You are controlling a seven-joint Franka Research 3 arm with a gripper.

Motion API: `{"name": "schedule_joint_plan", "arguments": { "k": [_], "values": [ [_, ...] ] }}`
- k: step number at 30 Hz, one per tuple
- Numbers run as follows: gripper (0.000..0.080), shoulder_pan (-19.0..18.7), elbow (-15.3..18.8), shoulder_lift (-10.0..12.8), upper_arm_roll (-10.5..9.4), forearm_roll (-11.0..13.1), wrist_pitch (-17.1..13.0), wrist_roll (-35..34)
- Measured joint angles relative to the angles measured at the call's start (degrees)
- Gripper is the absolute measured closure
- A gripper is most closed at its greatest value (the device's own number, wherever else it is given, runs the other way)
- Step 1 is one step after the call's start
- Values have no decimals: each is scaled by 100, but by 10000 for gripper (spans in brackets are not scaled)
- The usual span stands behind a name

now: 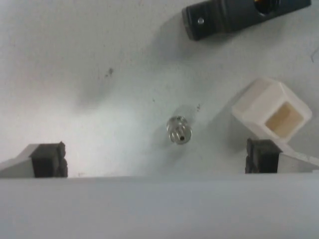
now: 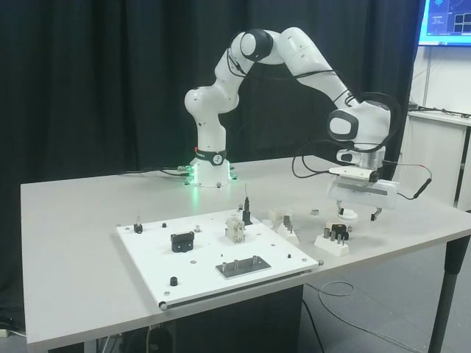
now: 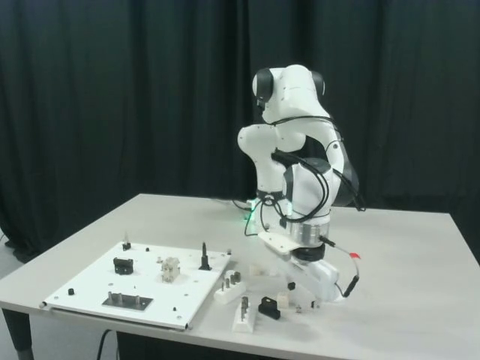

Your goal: Pick BNC.

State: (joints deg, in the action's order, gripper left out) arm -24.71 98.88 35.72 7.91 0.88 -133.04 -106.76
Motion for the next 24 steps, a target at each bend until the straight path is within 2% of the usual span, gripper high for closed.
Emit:
{"name": "schedule_joint_plan", "arguments": {
  "k": [3,11,24],
  "values": [
    [3,-9,-45,0,-7,1,107,-8],
    [3,-17,-48,31,-42,39,128,-117],
    [3,-39,-48,211,-43,40,-189,-380]
  ]
}}
